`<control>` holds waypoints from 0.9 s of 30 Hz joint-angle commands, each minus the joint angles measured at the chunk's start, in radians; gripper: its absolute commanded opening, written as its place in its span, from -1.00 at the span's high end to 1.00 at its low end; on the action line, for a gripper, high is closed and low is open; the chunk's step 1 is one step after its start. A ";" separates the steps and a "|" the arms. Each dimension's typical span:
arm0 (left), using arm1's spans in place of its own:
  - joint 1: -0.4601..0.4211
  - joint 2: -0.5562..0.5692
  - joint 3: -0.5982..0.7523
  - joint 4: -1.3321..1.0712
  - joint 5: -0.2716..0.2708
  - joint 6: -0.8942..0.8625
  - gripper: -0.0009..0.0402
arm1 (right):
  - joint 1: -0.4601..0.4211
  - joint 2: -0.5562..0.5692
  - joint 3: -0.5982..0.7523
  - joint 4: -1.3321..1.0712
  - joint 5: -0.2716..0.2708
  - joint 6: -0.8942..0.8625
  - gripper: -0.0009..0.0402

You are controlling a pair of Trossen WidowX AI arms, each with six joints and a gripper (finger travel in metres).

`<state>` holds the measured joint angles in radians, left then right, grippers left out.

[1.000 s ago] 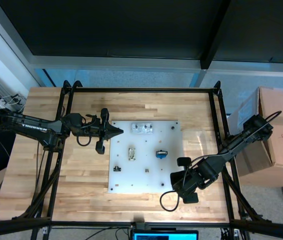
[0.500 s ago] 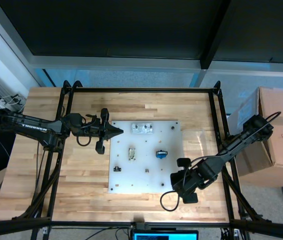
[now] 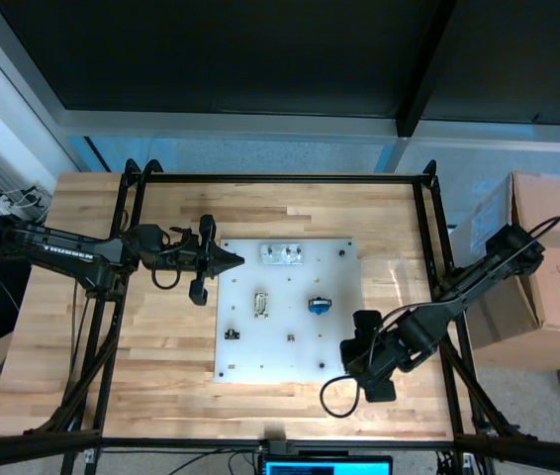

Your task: Remove the RJ45 connector from the taskboard and place in the container

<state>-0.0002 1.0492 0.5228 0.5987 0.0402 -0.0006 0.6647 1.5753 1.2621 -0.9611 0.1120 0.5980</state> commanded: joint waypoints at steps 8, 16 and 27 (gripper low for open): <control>0.000 0.000 0.000 0.000 0.000 0.000 0.96 | 0.012 -0.016 -0.002 -0.027 0.027 0.023 -0.20; 0.000 0.000 0.000 0.000 0.000 0.000 0.96 | 0.015 -0.008 -0.057 0.024 0.029 0.023 -0.20; 0.000 0.000 0.000 0.000 0.000 0.000 0.96 | 0.023 -0.008 -0.145 0.153 0.029 0.023 -0.10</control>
